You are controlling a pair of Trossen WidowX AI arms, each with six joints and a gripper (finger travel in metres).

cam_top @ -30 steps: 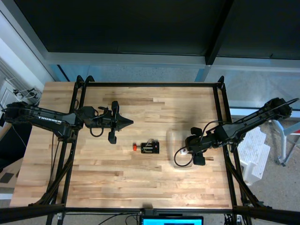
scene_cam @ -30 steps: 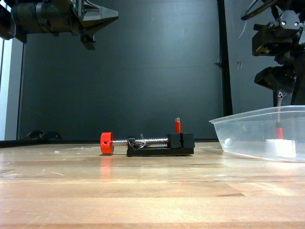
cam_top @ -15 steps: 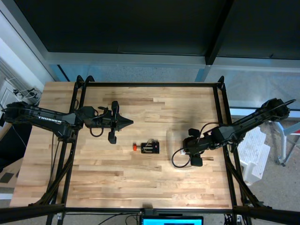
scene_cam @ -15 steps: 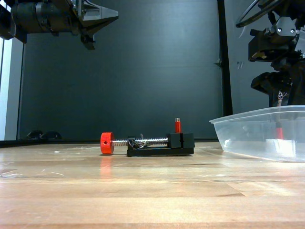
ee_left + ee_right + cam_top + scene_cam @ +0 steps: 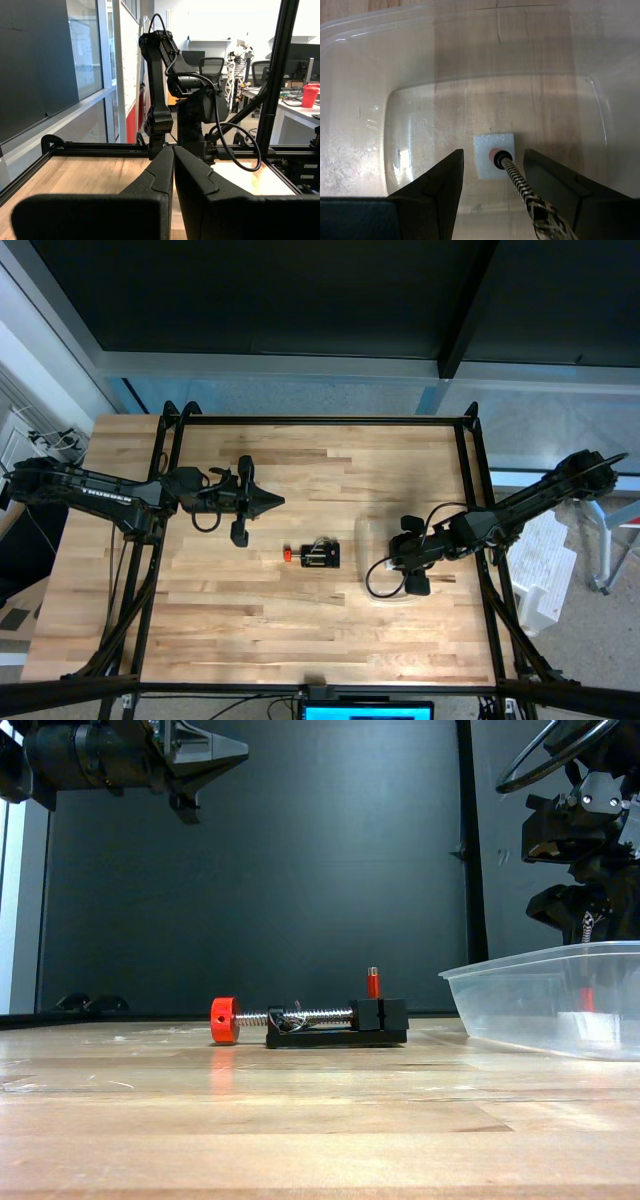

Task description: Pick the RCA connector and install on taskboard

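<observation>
The taskboard (image 5: 320,556) is a small black block with a red-orange knob (image 5: 224,1019), lying mid-table (image 5: 335,1023). The RCA connector (image 5: 516,176), thin with a springy silver shaft and a reddish tip, stands in a small white square piece (image 5: 493,155) inside the clear tray (image 5: 355,100). It also shows through the tray wall in the low view (image 5: 587,997). My right gripper (image 5: 492,192) hangs over the tray, open, its fingers on either side of the connector without touching it (image 5: 400,560). My left gripper (image 5: 277,502) is shut and hovers high at the left (image 5: 240,758), far from the board.
The clear plastic tray (image 5: 372,532) sits right of the taskboard, its near rim (image 5: 530,963) raised above the wood. A black frame rail (image 5: 320,421) borders the table. The right arm's cable (image 5: 380,585) loops beside the tray.
My right gripper has sunk a little over the tray and shifted slightly toward the near edge. The connector, taskboard and left arm have not moved.
</observation>
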